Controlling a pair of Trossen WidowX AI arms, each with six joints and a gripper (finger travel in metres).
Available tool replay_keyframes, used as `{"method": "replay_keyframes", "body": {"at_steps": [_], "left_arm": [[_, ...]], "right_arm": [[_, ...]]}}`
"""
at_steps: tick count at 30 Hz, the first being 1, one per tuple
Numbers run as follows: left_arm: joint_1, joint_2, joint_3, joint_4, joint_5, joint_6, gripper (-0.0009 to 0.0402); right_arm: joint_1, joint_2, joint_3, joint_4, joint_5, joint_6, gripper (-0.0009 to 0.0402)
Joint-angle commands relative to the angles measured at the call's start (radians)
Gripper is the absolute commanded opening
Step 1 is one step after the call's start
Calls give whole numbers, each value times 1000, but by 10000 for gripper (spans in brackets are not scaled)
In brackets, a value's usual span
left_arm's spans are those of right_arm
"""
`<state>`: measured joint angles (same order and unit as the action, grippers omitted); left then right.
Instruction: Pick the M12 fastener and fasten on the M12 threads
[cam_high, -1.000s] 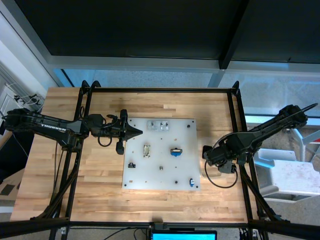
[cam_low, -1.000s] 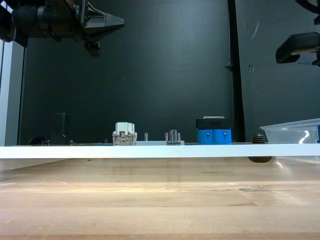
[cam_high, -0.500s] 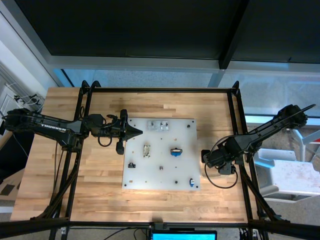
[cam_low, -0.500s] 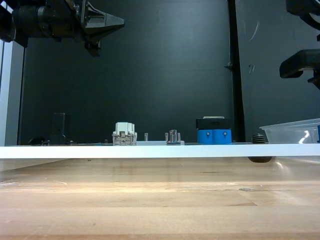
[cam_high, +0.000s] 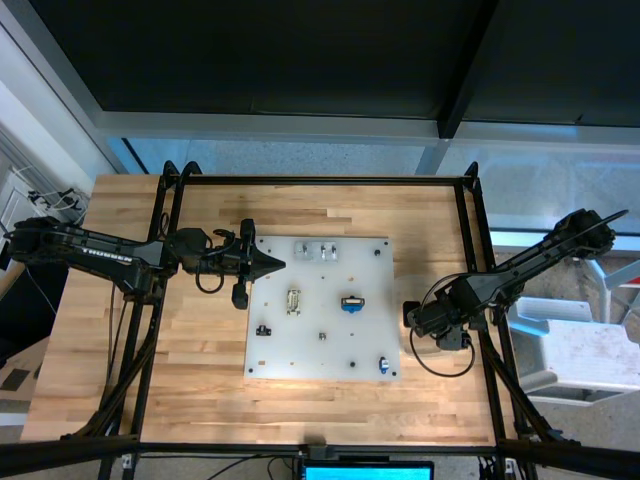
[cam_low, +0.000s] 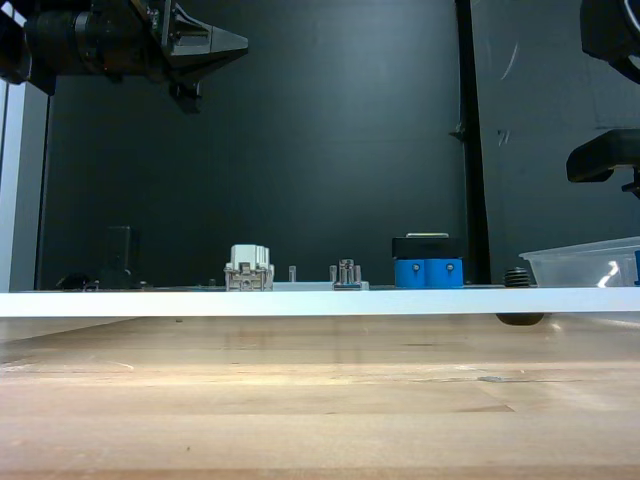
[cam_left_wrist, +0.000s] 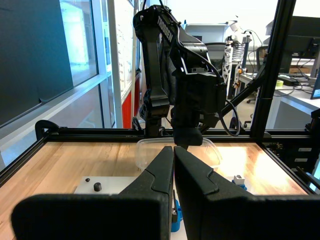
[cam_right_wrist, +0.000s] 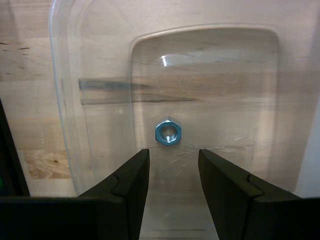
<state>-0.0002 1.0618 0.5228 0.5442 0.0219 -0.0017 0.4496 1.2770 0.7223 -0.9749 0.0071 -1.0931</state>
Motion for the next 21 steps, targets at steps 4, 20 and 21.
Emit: {"method": "replay_keyframes", "body": {"at_steps": [4,20,21], "left_arm": [[0,0,0,0,0,0,0],[0,0,0,0,0,0,0],[0,0,0,0,0,0,0]], "right_arm": [[0,24,-27,57,-2,11,135],[3,28,-74,110,-10,23,135],[3,28,-77,117,-10,23,135]]}}
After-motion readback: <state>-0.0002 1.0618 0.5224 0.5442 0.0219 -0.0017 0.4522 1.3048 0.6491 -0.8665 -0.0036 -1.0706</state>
